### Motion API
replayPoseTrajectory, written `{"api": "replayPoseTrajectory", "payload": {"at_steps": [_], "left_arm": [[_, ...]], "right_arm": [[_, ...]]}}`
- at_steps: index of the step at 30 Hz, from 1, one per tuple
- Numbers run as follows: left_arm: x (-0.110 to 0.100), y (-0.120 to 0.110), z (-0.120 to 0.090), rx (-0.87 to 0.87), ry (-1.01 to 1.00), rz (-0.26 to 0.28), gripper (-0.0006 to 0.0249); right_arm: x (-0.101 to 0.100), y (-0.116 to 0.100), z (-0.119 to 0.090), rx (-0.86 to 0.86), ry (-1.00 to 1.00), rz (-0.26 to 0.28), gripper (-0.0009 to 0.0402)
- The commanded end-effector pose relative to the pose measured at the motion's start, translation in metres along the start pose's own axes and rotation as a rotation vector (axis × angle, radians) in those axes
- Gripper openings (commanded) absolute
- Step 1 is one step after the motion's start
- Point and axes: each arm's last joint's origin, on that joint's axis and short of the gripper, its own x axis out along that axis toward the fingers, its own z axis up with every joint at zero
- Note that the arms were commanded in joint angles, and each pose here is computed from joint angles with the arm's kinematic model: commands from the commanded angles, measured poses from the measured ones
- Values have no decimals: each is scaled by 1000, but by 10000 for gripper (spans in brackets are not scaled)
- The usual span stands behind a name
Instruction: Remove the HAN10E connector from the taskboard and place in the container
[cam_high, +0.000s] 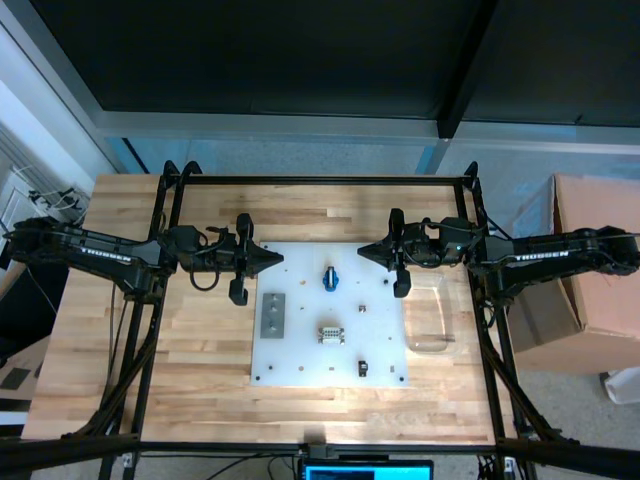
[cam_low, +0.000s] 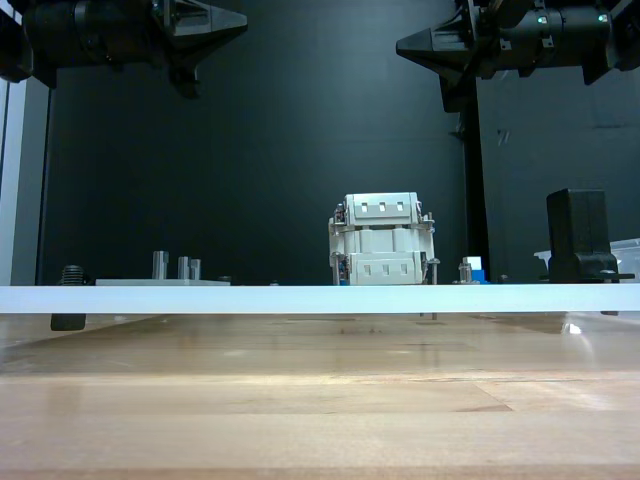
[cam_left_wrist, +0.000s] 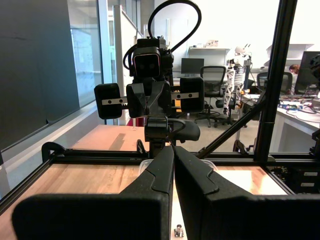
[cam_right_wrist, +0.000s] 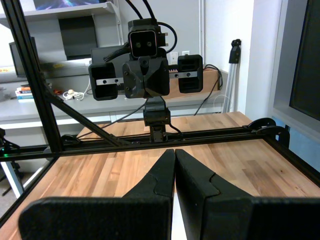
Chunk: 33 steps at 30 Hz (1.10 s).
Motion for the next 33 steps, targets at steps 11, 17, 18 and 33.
{"api": "replayPoseTrajectory", "payload": {"at_steps": [11, 17, 18, 33], "left_arm": [[0, 0, 0, 0, 0, 0, 0], [0, 0, 0, 0, 0, 0, 0], [0, 0, 0, 0, 0, 0, 0], [0, 0, 0, 0, 0, 0, 0]], "right_arm": [[0, 0, 0, 1, 0, 1, 0], [0, 1, 1, 9, -1, 12, 0], [0, 1, 1, 12, 1, 14, 0], [14, 40, 29, -36, 461, 9, 0]]}}
